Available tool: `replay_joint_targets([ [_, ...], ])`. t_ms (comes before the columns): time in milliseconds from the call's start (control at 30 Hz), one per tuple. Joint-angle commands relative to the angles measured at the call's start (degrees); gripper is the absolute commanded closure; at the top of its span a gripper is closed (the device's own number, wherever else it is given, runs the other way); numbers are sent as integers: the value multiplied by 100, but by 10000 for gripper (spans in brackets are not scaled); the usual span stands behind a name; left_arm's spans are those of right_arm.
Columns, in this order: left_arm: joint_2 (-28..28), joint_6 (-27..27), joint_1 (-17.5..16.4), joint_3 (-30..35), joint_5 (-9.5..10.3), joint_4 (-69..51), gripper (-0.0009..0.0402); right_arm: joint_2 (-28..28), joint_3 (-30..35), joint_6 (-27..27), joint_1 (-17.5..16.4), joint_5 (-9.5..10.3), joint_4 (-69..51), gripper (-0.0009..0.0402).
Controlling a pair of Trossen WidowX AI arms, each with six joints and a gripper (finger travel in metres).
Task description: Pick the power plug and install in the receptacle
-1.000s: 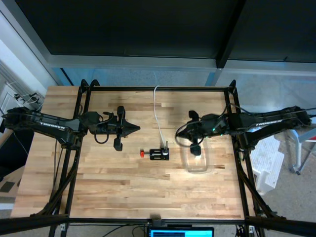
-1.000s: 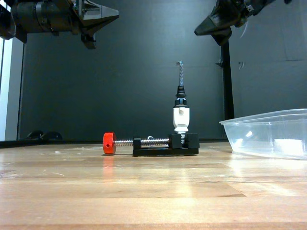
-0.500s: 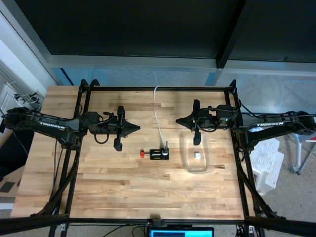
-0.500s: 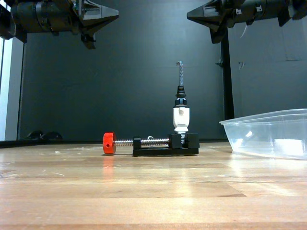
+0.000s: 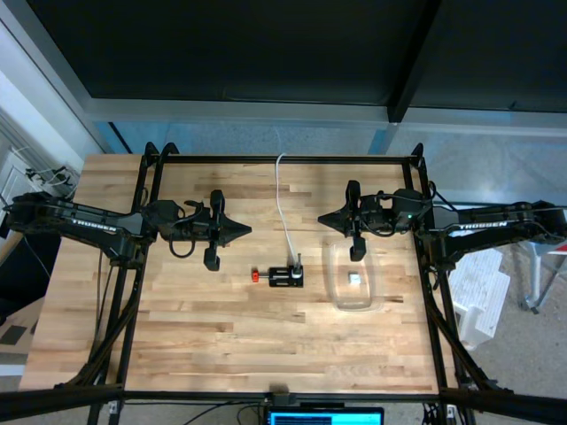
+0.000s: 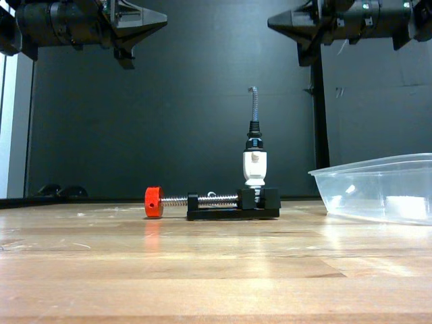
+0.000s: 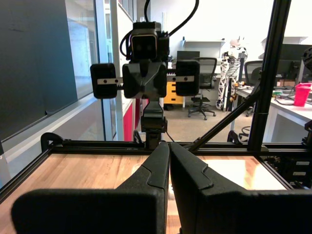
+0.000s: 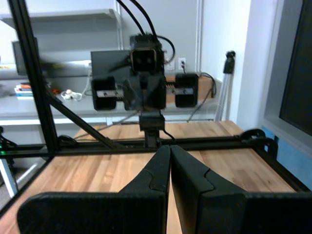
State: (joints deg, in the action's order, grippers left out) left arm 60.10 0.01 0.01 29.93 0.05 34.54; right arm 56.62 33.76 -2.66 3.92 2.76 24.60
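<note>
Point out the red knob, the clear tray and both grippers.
red knob (image 6: 154, 202): low view, its rim.
clear tray (image 6: 358, 192): low view, near wall.
left gripper (image 5: 247, 230): high view, shut fingertips, raised left of the vise (image 5: 288, 277).
right gripper (image 5: 322, 219): high view, shut fingertips, raised right of the cable (image 5: 282, 204).

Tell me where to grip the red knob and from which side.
Pinch the knob across its round rim, coming straight down: it stands on edge at the screw's end, clear of the vise. Likely with the left gripper, shut and high on the knob's side; the right gripper, shut, hangs high on the other side.
</note>
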Motion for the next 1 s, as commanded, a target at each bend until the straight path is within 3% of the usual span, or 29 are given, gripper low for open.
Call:
replay_joint_targets([
  [33,0,-2,0,2,-2,2,393,0,-35,0,-4,-13,11,393],
  [1000,0,-2,-2,2,-2,2,393,11,-192,-7,-74,28,315,393],
])
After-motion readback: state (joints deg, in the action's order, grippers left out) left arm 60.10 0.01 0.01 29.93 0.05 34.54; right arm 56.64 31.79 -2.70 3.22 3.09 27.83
